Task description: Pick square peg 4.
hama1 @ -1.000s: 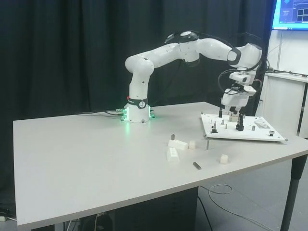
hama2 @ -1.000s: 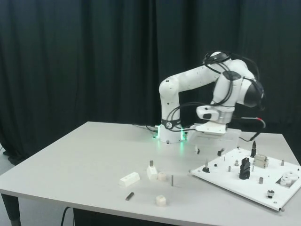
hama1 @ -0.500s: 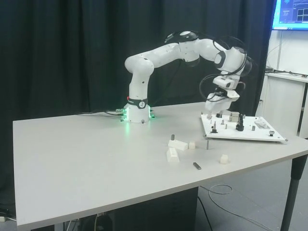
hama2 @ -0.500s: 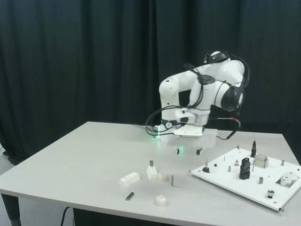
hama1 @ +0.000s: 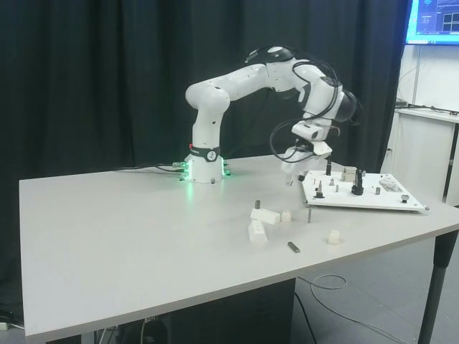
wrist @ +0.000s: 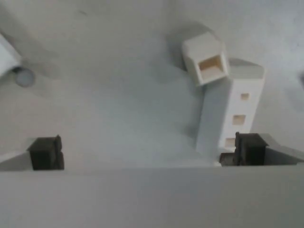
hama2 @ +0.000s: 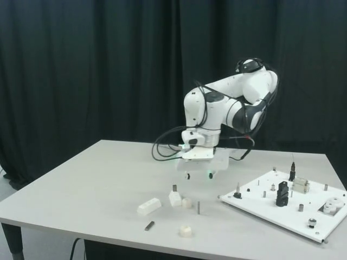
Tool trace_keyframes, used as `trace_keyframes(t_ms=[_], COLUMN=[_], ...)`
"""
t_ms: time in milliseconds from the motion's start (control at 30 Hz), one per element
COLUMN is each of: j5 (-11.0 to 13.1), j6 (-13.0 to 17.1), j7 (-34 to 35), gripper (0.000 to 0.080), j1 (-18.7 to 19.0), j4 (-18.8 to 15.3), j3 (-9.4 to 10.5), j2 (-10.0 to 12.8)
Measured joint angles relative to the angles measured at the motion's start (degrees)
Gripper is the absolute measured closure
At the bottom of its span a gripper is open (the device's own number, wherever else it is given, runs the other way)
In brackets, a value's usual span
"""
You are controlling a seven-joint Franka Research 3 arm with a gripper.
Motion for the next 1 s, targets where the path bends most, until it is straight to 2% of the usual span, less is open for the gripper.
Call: trace_keyframes(t_ms=[567,1000], j5=[6.08,11.08], j6=[5.27,6.39], j7=[-9.8,-16.38], gripper=[0.0003,0.0003], j1=[0.58,0.62], j4=[-9.77,-15.35], j3=[-0.67,-0.48], j2=[-0.01,0.04])
